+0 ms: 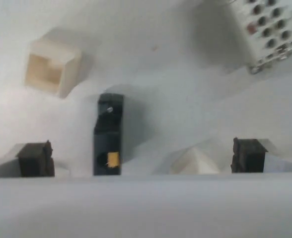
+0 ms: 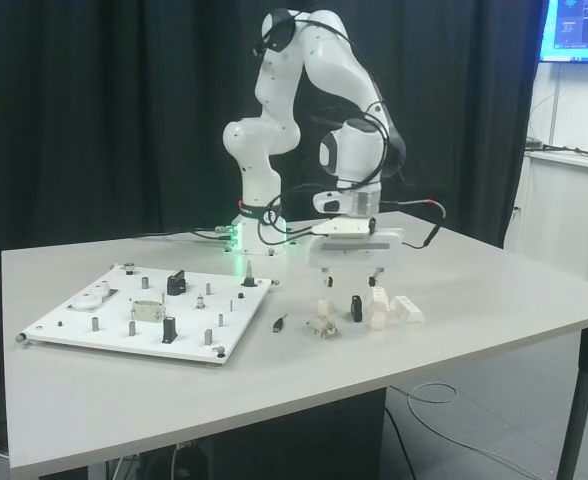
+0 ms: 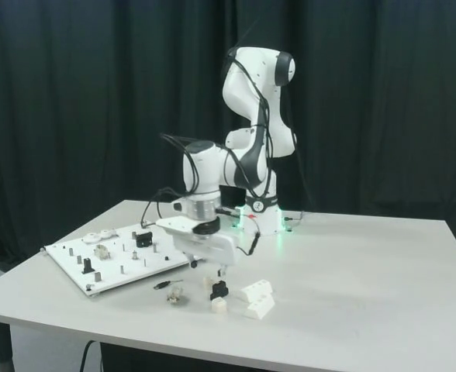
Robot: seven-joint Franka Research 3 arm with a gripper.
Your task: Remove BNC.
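Near the front edge of the grey worktop (image 2: 494,300), the white arm's gripper (image 2: 351,283) hangs with its 2 fingers spread apart, holding nothing. Directly below, a small black connector (image 1: 108,135) (probably the BNC) stands upright on the worktop, between the fingertips (image 1: 36,159). White blocks (image 3: 257,299) sit just beside it. A white board (image 2: 74,325) lies toward the worktop's left side.

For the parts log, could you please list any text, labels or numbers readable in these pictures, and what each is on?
None can be read.
The screen in the first room view shows marks too small to read.
The white board, the arm and the black part show no legible label.
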